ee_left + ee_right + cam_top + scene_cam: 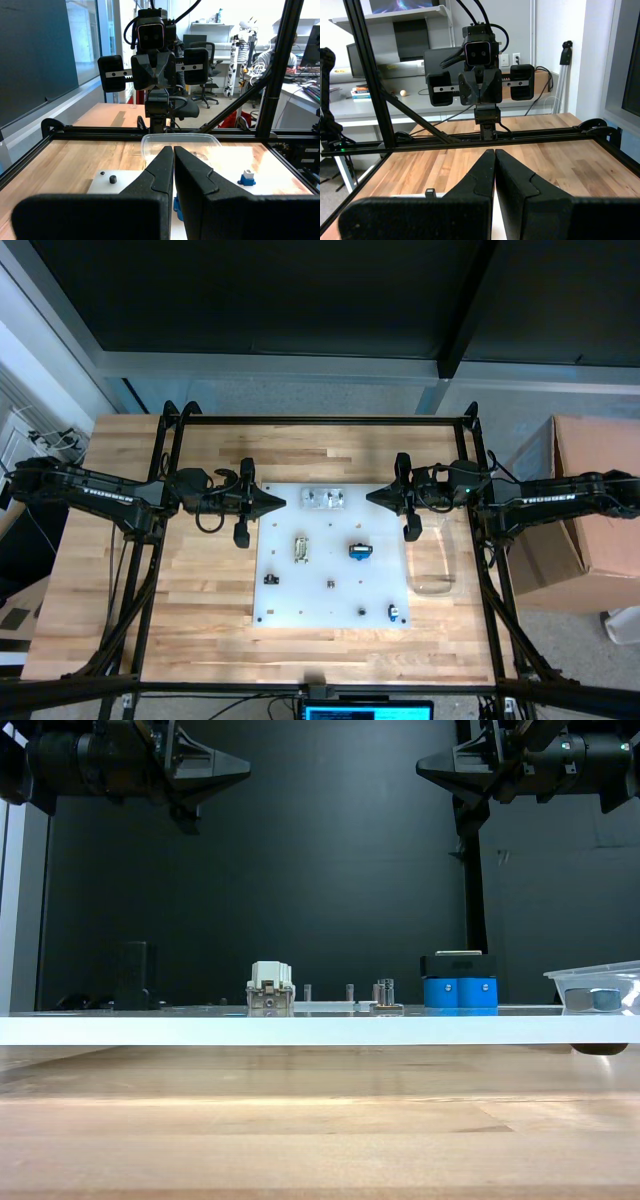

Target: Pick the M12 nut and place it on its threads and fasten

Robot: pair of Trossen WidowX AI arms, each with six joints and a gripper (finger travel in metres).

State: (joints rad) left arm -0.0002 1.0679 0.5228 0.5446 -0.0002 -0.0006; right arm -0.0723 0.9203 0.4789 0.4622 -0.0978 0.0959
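The small silver nut (592, 1000) shows low at the right in the low view, in line with the clear tray (600, 972). From above, the tray (447, 540) looks empty. A small dark-grey spot (361, 611) marks the stud near the board's near right edge, so the nut sits on its stud, with no ribs showing. My left gripper (282, 503) hangs shut above the board's left edge, holding nothing (173, 150). My right gripper (370, 497) hangs shut high over the board's far right part, also with nothing in it (495, 152).
On the white board (290, 612) stand a blue connector block (360, 550), a cream connector (299, 548), a silver post (386, 990) and a small blue-and-white part (396, 613). A black frame rings the table. A cardboard box (590, 500) stands off the table at the right.
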